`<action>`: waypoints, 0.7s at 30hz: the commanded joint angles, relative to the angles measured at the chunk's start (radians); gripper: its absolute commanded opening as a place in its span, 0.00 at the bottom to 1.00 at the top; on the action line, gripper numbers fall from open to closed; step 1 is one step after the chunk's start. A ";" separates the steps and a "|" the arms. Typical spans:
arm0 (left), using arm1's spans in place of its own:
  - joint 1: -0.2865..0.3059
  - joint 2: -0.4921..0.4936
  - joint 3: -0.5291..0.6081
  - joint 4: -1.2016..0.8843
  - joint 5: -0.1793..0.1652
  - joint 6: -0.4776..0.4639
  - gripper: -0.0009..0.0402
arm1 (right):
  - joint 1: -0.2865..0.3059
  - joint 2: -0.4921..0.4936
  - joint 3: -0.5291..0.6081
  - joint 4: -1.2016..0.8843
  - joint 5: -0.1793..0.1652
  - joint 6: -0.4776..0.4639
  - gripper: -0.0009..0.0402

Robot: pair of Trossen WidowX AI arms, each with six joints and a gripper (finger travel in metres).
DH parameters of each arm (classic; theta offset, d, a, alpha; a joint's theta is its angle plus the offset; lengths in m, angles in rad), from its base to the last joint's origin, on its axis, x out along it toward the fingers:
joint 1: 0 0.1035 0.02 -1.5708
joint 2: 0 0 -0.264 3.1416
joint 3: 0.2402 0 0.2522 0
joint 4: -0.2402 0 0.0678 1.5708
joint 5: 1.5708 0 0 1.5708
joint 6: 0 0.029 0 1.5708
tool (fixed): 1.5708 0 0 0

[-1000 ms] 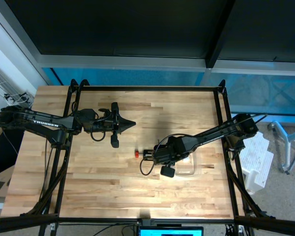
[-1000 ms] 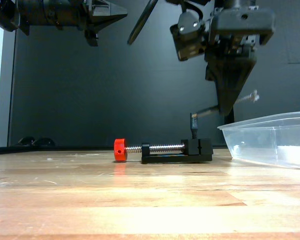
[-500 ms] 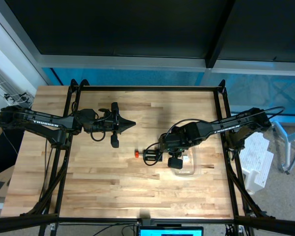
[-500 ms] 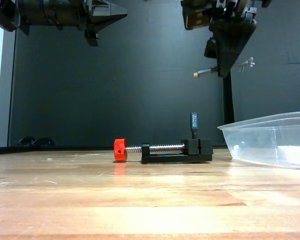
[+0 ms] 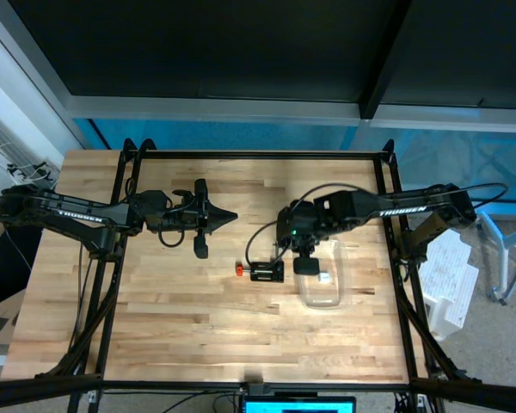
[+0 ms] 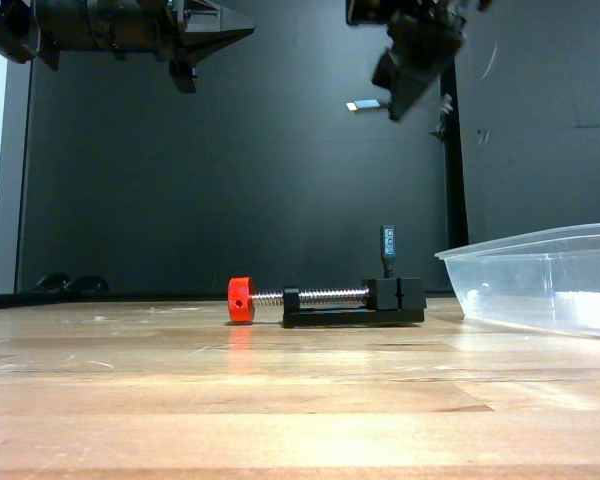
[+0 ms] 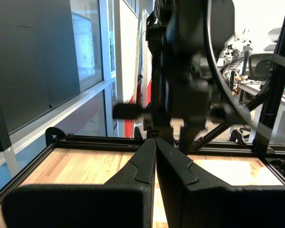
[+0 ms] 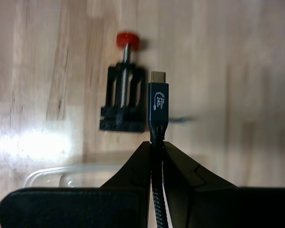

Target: Pick the usb-c connector and install on the hub

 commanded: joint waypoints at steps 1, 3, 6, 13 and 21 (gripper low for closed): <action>0.001 0.003 0.003 -0.021 0.000 0.006 0.02 | -0.027 0.001 0.068 -0.024 0.000 -0.055 0.02; 0.000 0.012 0.003 -0.030 0.000 0.048 0.05 | -0.045 0.001 0.104 -0.035 -0.002 -0.077 0.02; 0.000 0.030 0.003 -0.030 -0.001 0.092 0.11 | -0.077 0.001 0.143 -0.052 -0.057 -0.096 0.02; 0.000 0.040 0.003 -0.030 -0.017 0.166 0.28 | -0.160 0.001 0.161 -0.037 -0.187 -0.095 0.02; 0.000 0.053 0.006 -0.027 -0.045 0.277 0.35 | -0.187 0.037 0.161 0.040 -0.319 -0.096 0.02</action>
